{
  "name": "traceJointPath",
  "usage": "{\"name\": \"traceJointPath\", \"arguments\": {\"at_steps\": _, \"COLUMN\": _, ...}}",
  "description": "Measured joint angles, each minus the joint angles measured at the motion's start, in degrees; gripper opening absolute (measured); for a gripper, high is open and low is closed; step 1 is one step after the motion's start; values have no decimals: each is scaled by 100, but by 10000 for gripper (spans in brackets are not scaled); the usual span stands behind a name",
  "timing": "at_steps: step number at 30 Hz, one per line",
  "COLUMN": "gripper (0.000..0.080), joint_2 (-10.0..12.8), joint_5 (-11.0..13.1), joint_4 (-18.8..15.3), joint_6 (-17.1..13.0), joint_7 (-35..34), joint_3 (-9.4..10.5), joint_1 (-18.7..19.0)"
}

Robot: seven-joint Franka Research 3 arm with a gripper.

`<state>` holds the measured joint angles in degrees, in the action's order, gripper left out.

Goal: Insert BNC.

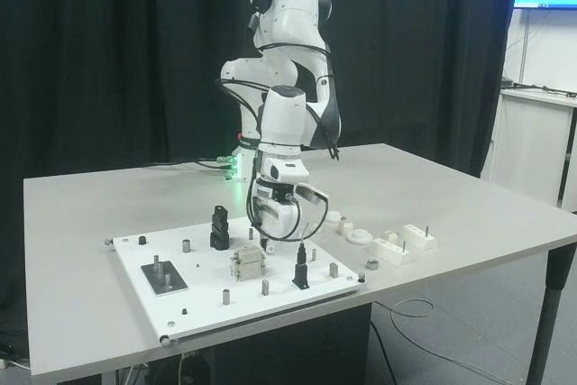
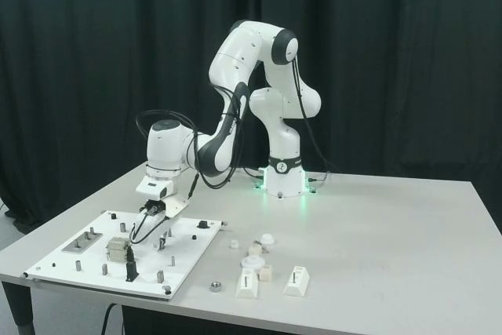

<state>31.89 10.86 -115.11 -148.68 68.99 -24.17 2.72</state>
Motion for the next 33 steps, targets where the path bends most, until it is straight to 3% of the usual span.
{"name": "traceJointPath", "arguments": {"at_steps": 33, "gripper": 129, "joint_2": 3, "joint_5": 0, "joint_4": 19, "joint_6": 77, "joint_7": -2499, "joint_3": -4, "joint_1": 0}}
